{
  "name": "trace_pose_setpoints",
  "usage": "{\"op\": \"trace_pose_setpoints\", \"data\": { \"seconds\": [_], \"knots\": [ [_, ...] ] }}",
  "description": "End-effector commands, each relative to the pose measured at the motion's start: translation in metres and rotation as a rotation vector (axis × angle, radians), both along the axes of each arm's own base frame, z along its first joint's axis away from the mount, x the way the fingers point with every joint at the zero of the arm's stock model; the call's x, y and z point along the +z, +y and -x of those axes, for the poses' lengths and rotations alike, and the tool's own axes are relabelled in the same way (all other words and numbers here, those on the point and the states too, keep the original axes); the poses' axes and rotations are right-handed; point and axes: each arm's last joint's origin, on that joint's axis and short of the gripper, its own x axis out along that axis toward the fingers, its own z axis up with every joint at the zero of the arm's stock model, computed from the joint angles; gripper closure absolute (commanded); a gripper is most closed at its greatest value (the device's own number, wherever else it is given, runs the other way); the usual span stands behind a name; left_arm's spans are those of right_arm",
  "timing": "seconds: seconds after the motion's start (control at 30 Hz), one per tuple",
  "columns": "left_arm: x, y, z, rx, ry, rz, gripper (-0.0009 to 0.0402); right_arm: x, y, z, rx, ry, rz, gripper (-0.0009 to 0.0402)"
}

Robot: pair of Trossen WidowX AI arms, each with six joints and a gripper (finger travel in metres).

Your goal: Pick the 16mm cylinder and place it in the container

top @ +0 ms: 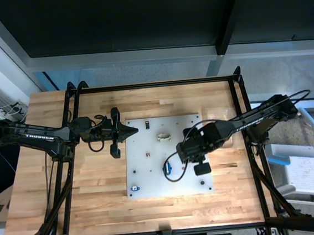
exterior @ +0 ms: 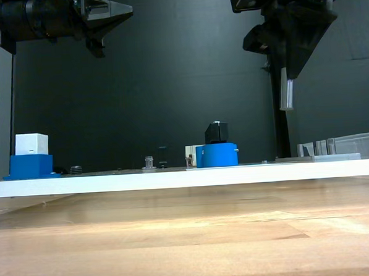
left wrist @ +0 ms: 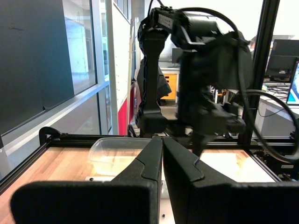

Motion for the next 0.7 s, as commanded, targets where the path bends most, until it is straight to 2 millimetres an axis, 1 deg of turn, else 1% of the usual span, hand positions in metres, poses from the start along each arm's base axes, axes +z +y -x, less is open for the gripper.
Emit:
{"op": "trace_pose_setpoints", "data": {
  "seconds": [0.03, 0.27, 0.7],
  "knots": [
    [0.0, 0.0, 0.0, 0.0, 0.0, 0.0, 0.0393, 0.005, -0.008, 0.008, -0.03, 0.012, 0.0, 0.0354],
    [0.0, 0.0, 0.0, 0.0, 0.0, 0.0, 0.0393, 0.01, -0.025, 0.024, -0.128, 0.012, -0.015, 0.0354],
    [0.0, 0.0, 0.0, 0.0, 0.0, 0.0, 0.0393, -0.005, -0.049, 0.068, -0.325, 0.024, -0.048, 0.0354]
  ]
}}
